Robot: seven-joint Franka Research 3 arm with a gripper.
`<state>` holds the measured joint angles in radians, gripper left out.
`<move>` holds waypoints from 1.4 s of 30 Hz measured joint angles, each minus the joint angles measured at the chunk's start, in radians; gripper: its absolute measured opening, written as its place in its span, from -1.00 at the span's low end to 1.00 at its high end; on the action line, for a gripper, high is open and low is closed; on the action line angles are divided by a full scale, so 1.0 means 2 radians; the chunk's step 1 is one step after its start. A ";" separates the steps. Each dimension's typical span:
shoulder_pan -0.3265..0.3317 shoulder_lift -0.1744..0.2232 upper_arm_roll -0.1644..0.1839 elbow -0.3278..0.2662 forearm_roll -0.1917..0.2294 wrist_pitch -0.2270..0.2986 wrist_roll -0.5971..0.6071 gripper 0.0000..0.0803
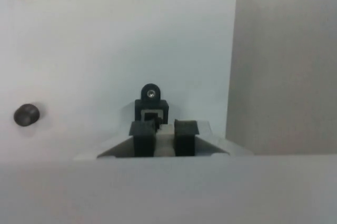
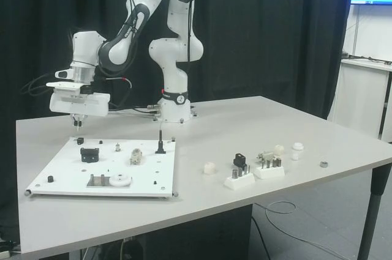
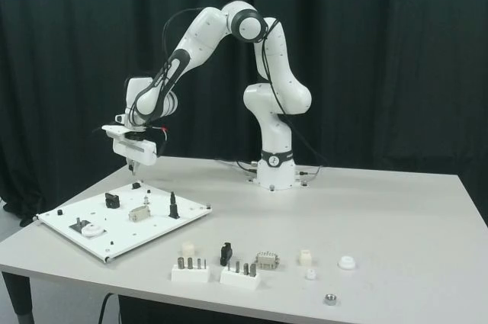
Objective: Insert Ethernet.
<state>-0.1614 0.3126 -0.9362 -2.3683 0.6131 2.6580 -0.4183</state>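
Wrist view: the gripper (image 1: 164,137) sits nearest, with a pale piece (image 1: 165,132) at its tip; cannot tell whether it is clenched on it or released, nor whether this is the Ethernet plug. Just beyond, a black socket (image 1: 151,107) stands on the white board (image 1: 105,50). First room view: gripper (image 2: 76,123) hangs over the board's (image 2: 153,180) far corner, socket (image 2: 90,153) near below. Second room view: same, gripper (image 3: 133,164) above, socket (image 3: 113,200) apart from it. Judgement: such a plug is light, stiff plastic with a brittle latch tab; best held by its flat sides, tab left free
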 joint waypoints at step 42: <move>-0.011 0.030 0.005 0.013 0.123 -0.032 -0.079 -0.81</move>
<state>-0.1837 0.3732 -0.9260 -2.3430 0.8583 2.5934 -0.5770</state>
